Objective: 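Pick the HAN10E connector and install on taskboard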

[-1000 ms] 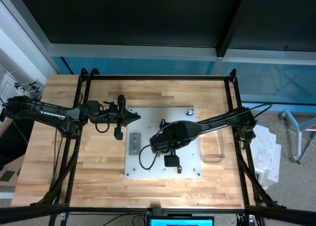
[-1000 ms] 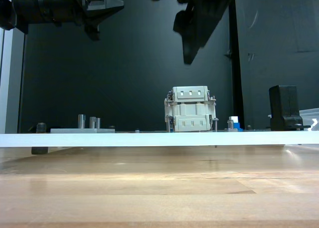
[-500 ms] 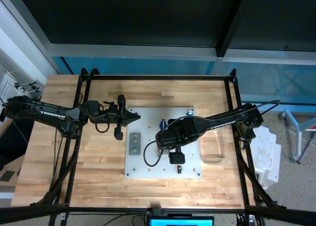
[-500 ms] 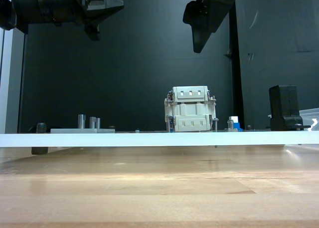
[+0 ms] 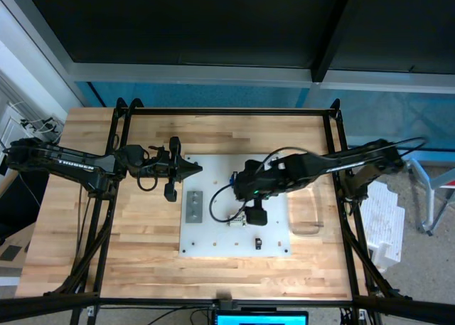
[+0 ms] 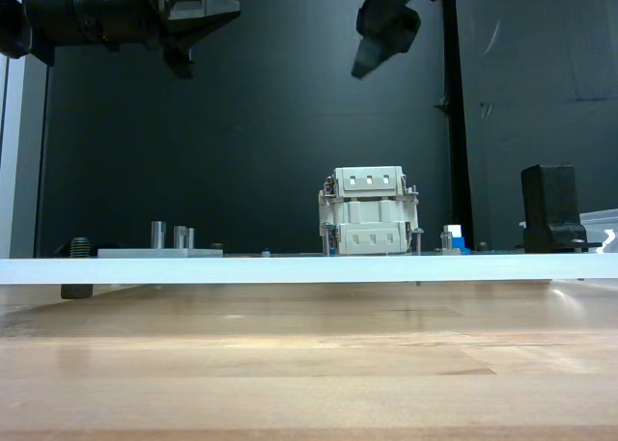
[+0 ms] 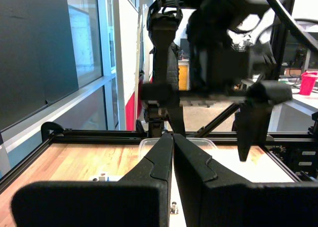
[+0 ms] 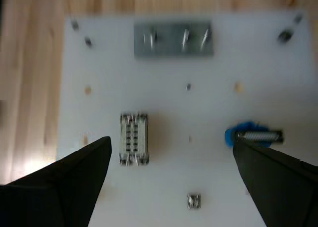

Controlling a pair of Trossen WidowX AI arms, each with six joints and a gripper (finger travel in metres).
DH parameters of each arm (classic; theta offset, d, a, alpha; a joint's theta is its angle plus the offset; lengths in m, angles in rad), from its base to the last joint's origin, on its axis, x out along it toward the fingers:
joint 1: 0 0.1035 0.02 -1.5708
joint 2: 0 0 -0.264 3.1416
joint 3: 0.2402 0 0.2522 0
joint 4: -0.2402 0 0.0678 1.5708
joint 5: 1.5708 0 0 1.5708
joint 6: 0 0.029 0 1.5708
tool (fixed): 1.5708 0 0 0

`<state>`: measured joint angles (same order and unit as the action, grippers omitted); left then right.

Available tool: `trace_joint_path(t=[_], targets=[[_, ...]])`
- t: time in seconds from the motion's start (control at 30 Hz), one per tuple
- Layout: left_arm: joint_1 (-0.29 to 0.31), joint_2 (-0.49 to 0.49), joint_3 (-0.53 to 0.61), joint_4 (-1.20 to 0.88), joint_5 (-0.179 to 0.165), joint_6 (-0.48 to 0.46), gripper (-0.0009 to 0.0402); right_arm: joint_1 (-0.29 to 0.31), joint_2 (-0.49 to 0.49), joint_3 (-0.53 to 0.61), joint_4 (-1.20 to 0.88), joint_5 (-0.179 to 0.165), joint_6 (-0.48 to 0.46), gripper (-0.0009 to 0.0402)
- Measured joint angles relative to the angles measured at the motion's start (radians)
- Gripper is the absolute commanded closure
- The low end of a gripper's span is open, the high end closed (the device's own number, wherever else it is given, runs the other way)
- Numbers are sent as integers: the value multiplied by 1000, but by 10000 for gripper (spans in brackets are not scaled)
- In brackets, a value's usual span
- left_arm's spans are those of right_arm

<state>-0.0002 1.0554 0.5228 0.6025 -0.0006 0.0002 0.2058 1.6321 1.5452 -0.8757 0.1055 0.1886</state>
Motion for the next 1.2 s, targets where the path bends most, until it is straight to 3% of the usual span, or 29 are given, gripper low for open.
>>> trace_joint_path(t=[0.3, 0.53, 0.73, 0.97, 1.2], targets=[[0, 0, 0, 0, 0, 0, 392, -101, -208, -225, 241, 3, -72, 202], [0, 0, 0, 0, 0, 0, 392, -147, -330, -362, 414, -3, -144, 310], [0, 0, 0, 0, 0, 0, 392, -152, -423, -492, 598, -5, -166, 398], [0, 0, 0, 0, 0, 0, 392, -162, -499, -618, 776, -5, -188, 393], [0, 0, 0, 0, 0, 0, 392, -165, -548, -730, 996, -31, -193, 393]])
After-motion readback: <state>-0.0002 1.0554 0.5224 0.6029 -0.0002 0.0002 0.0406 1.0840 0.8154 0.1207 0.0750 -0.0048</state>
